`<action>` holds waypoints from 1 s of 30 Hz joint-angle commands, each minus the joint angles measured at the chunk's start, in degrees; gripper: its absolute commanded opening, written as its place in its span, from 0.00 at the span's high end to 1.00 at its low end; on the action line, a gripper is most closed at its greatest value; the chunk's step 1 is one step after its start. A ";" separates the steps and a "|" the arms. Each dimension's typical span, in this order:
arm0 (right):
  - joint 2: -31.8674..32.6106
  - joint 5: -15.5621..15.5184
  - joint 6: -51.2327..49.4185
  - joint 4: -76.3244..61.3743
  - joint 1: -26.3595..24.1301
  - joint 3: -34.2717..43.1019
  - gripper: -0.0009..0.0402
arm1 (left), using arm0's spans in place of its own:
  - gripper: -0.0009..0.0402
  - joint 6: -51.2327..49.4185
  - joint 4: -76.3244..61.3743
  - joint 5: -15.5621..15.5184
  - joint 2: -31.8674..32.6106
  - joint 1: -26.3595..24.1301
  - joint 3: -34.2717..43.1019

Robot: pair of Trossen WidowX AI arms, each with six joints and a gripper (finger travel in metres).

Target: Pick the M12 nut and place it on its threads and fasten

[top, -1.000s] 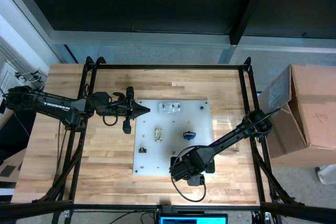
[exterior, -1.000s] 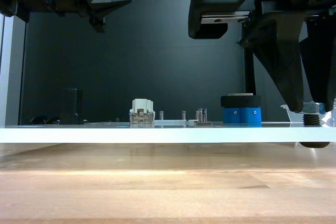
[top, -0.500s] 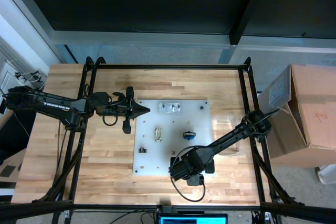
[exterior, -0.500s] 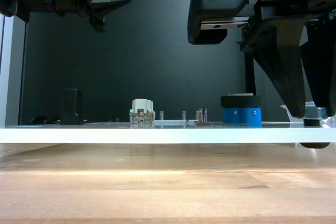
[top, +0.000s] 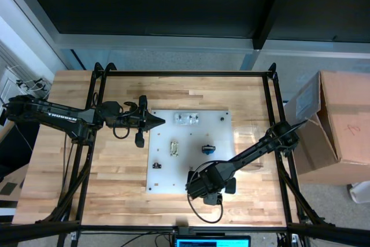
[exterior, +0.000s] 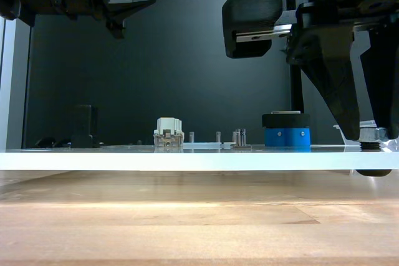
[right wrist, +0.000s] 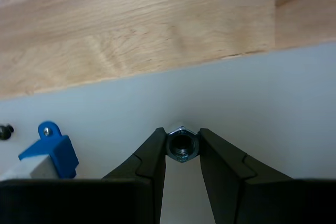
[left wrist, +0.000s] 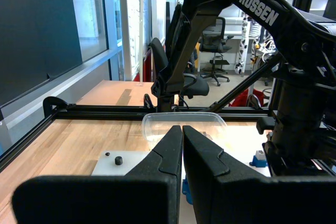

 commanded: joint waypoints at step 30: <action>-0.33 0.07 79.36 -0.79 -0.74 -0.04 0.95 | 0.98 0.00 0.02 0.00 0.02 0.00 0.00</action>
